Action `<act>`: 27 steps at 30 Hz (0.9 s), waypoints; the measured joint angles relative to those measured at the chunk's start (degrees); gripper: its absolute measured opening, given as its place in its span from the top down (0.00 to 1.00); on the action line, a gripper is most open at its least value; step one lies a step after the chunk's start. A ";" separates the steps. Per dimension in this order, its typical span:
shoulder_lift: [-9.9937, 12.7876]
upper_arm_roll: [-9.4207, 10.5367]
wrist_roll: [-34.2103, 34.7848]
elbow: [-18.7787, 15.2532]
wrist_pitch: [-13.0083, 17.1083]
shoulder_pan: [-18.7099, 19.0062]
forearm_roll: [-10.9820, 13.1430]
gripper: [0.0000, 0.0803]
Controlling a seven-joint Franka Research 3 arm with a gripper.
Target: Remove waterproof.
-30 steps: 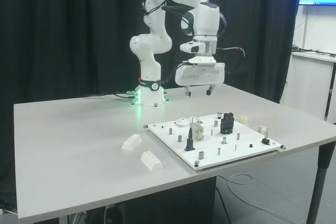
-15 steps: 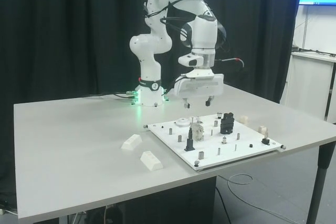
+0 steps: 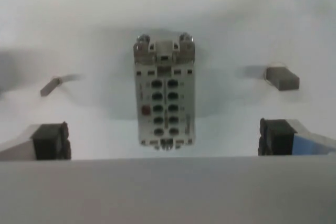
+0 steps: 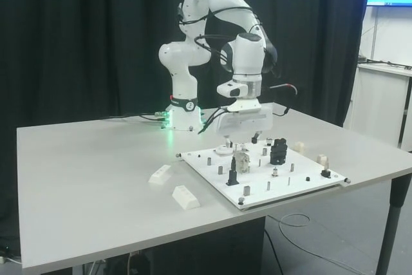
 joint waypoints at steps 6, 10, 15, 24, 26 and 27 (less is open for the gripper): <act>1.66 0.00 -2.18 0.00 2.04 0.01 1.55 0.00; 2.56 0.06 -3.11 0.00 3.21 0.04 2.11 0.00; 3.38 0.17 -3.33 0.00 4.22 0.05 2.26 0.00; 4.26 0.38 -3.41 0.00 4.92 0.08 2.39 0.00; 4.42 0.42 -3.41 0.00 5.13 0.08 2.54 0.00; 4.51 0.45 -3.43 0.00 5.24 0.08 2.63 0.00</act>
